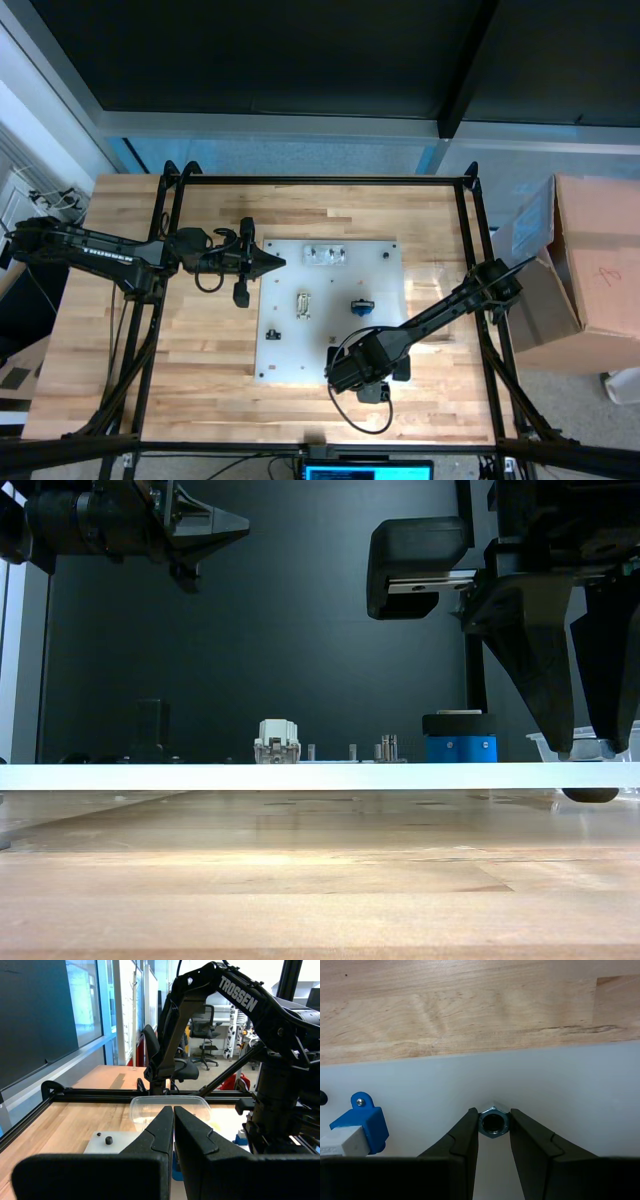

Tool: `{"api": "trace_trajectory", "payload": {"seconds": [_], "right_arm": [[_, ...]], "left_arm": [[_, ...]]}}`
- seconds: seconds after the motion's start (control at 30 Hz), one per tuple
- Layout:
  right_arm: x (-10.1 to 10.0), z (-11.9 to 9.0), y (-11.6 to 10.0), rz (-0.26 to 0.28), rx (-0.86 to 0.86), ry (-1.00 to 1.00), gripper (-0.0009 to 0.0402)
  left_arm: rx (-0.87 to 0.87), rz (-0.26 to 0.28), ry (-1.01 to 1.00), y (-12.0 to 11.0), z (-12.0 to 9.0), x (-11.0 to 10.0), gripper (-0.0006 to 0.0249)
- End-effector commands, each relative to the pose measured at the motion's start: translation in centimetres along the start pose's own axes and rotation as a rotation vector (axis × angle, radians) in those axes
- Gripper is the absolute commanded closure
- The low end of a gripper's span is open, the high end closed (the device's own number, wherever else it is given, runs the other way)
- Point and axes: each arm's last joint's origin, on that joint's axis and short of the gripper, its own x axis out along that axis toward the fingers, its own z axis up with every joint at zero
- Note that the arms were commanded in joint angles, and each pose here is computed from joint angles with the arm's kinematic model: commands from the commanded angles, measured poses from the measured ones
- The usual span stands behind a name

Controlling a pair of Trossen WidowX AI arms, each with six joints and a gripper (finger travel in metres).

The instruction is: Unfasten the M12 nut and place it in the container

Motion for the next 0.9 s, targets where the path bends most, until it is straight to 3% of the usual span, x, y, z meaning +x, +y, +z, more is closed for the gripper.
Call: {"api": "trace_trajectory", "payload": {"seconds": [0.03, 0.27, 0.5, 0.63, 0.77, 0.9], "right_arm": [[0.1, 0.0, 0.1, 0.002, -0.007, 0.002, 0.0376], [0.2, -0.1, 0.1, 0.003, -0.003, 0.003, 0.0357], [0.1, 0.0, 0.1, 0.0, 0.013, 0.001, 0.027], [-1.0, 0.2, 0.5, -0.018, 0.103, -0.012, 0.0221], [-2.3, 0.2, 0.9, -0.03, 0.302, -0.027, 0.0188], [-3.7, 0.0, 1.4, -0.02, 0.618, -0.03, 0.0175]], "left_arm": [[0.0, 0.0, 0.0, 0.0, 0.0, 0.0, 0.0243], [0.0, 0.0, 0.0, 0.0, 0.0, 0.0, 0.0243], [0.0, 0.0, 0.0, 0.0, 0.0, 0.0, 0.0243], [0.0, 0.0, 0.0, 0.0, 0.0, 0.0, 0.0243], [0.0, 0.0, 0.0, 0.0, 0.0, 0.0, 0.0243], [0.0, 0.0, 0.0, 0.0, 0.0, 0.0, 0.0243]]}}
